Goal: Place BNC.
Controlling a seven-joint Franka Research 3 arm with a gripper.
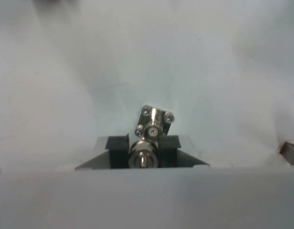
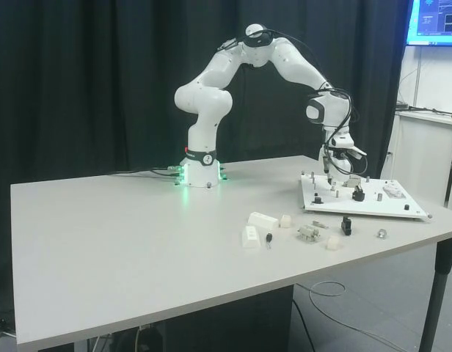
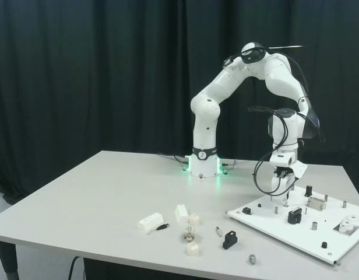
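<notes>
On the left of the grey worktop (image 2: 101, 242) nothing but the arm's base (image 2: 199, 174) stands, lit green at its foot. The white arm (image 2: 233, 62) arches up from there and comes down to the right over the white board (image 2: 373, 207).

Nearer the front edge, loose parts lie in a loose row: two white blocks (image 2: 257, 227), a small black-tipped pin (image 2: 269, 239), a metal fitting (image 2: 308, 234), a white cube (image 2: 332, 243), a black clip (image 2: 347, 226) and a small metal ring (image 2: 382, 234).

The end effector (image 1: 144, 151) hangs just above the board's near-left part, its black fingers (image 1: 117, 149) pinching the BNC plug (image 1: 144, 155) between them. In the wrist view the plug sits right next to the square-flanged BNC socket (image 1: 154, 122) fixed to the board with screws at its corners; whether the two touch cannot be told.

Further right on the board stand several black posts (image 3: 294, 216), a metal block (image 3: 316, 204) and a white round piece (image 3: 349, 223).
</notes>
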